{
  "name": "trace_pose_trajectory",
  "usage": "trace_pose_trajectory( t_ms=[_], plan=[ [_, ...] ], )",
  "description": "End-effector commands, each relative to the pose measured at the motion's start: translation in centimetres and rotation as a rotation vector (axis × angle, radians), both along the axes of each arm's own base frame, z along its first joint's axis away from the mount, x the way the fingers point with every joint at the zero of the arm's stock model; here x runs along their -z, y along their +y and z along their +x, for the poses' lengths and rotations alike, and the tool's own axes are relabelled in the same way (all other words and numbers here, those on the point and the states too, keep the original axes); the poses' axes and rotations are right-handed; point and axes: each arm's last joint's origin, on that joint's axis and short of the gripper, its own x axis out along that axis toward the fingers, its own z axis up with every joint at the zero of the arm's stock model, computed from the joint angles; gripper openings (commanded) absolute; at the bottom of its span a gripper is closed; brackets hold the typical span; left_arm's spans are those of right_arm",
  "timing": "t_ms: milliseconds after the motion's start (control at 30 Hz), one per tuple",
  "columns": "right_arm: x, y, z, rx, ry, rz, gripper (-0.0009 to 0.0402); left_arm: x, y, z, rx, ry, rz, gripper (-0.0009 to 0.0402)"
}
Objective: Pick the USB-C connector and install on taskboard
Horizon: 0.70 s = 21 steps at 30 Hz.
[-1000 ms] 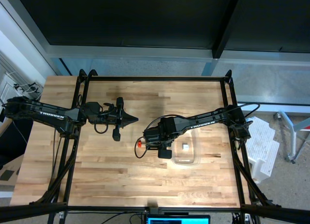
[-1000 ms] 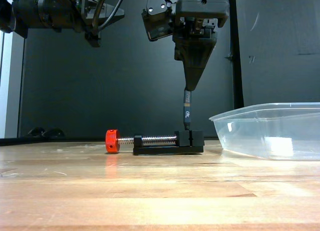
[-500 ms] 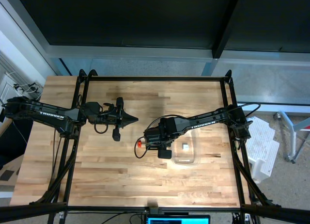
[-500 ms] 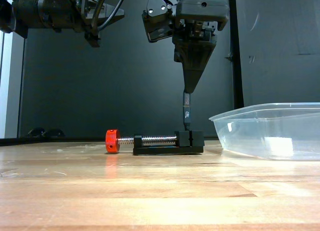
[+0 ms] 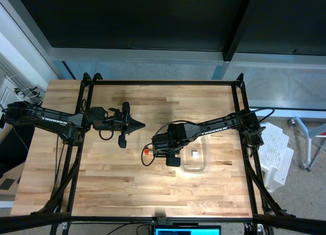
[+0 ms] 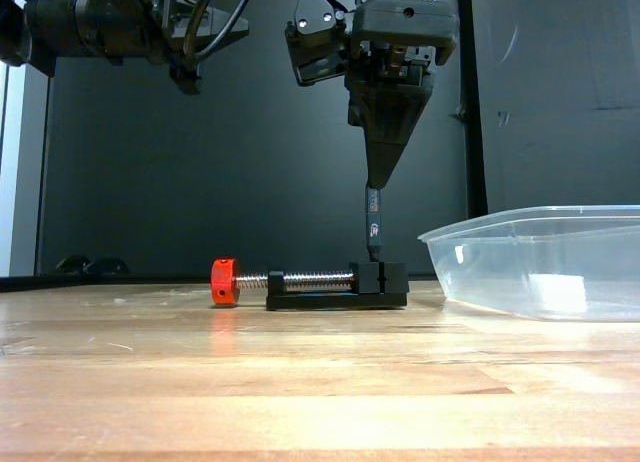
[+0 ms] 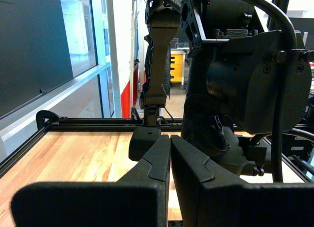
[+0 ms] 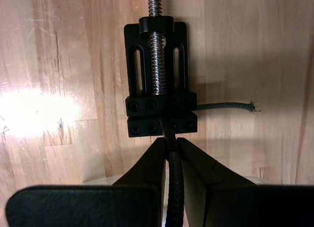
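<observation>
The taskboard (image 6: 337, 286) is a small black block with a red-orange knob (image 6: 224, 281) and a threaded screw, lying on the wooden table (image 6: 300, 382). My right gripper (image 6: 374, 186) points straight down over its right end, shut on the USB-C connector (image 6: 374, 227). That thin dark plug stands upright with its lower tip touching the block's top. In the right wrist view the connector (image 8: 167, 129) runs between my fingers (image 8: 153, 156) into the block (image 8: 157, 112). From above, the right gripper (image 5: 170, 143) covers most of the taskboard (image 5: 151, 151). My left gripper (image 5: 141, 125) hovers shut, apart to the upper left.
A clear plastic tray (image 6: 470, 267) sits just right of the block, its rim (image 5: 195, 170) close to my right arm, with a small whitish square piece (image 5: 194, 153) inside. A frayed braided cable end (image 8: 226, 106) sticks out from the block's side.
My right gripper has sunk slightly, carrying the connector a little lower onto the block. The left arm has not moved.
</observation>
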Motion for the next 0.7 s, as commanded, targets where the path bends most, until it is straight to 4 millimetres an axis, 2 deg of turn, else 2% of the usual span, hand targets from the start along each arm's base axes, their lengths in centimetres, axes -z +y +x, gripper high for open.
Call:
trace_pose_trajectory(
  t_ms=[33,167,467,700],
  plan=[
    [0.2,0.0,0.0,0.003,0.006,0.003,0.0001,0.0,0.0,0.0,0.000,0.000,0.000,0.0000],
    [0.1,0.0,0.0,0.004,0.002,0.003,0.0019,0.0,0.0,0.0,0.000,0.000,0.000,0.0000],
    [-0.6,0.0,-0.2,0.003,-0.019,0.003,0.0105,0.0,0.0,0.0,0.000,0.000,0.000,0.0000],
    [-1.6,-0.1,-0.8,0.002,-0.027,0.004,0.0152,0.0,0.0,0.0,0.000,0.000,0.000,0.0000]
  ],
)
